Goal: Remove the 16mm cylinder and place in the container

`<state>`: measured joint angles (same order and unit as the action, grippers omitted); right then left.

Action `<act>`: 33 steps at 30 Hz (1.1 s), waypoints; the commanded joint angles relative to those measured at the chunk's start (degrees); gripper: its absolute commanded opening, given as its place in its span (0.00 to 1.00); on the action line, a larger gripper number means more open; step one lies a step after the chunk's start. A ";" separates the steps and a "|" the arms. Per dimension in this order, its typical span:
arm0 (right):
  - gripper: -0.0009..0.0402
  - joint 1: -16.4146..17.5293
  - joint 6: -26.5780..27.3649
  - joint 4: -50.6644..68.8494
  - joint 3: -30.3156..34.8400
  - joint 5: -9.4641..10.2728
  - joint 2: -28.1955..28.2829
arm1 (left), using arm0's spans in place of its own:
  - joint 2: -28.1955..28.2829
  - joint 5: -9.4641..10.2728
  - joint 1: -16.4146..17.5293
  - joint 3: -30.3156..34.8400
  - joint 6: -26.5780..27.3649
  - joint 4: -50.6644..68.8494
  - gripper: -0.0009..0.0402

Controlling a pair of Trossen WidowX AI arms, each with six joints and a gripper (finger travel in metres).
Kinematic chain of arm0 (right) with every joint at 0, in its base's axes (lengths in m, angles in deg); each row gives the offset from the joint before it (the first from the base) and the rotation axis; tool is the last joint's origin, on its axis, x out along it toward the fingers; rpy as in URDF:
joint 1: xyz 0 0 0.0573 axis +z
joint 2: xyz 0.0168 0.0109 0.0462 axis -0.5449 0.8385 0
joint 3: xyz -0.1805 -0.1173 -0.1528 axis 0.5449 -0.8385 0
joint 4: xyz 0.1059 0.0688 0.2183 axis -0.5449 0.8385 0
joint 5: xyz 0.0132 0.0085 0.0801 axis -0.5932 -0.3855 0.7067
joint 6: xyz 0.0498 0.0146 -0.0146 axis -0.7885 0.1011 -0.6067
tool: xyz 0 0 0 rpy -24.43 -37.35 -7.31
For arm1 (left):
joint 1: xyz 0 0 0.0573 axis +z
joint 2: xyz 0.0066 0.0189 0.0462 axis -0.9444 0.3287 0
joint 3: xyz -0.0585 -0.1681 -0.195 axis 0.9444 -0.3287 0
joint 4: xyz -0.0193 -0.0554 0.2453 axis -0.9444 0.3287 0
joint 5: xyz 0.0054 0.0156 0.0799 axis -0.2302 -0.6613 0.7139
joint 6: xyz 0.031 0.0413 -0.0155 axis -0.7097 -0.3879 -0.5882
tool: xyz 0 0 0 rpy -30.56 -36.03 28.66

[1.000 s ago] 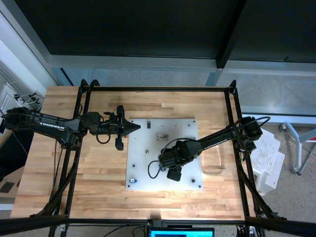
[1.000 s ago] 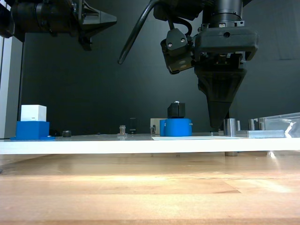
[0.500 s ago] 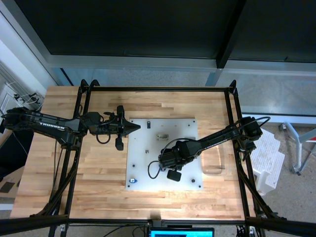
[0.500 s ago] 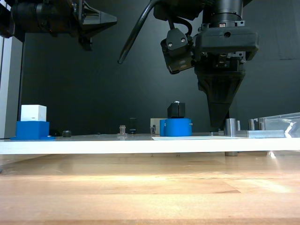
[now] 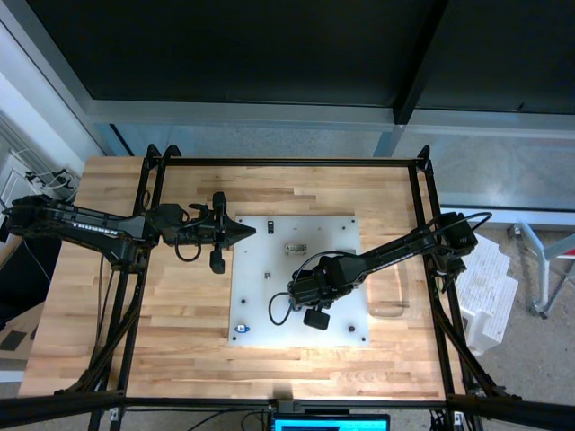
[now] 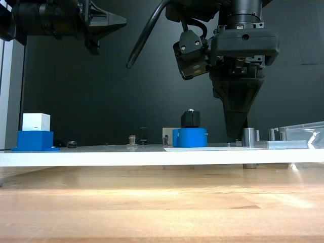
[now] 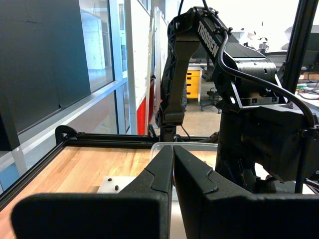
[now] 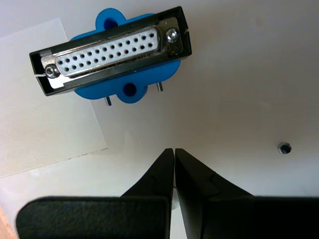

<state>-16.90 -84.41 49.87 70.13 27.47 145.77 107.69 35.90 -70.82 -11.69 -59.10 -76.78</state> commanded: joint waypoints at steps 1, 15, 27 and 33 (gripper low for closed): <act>0.02 -0.02 -0.02 -0.11 0.02 0.00 -0.04 | 0.00 -0.02 0.02 0.00 0.00 0.00 0.02; 0.02 -0.11 1.64 1.25 0.02 0.07 -4.26 | 0.00 -0.02 0.02 0.00 0.00 0.00 0.02; 0.02 0.37 6.69 6.14 0.02 0.17 -7.89 | 0.00 -0.02 0.02 0.00 0.00 0.00 0.02; 0.09 0.57 6.75 6.05 0.02 0.13 -7.89 | 0.00 -0.02 0.02 0.00 0.00 0.00 0.02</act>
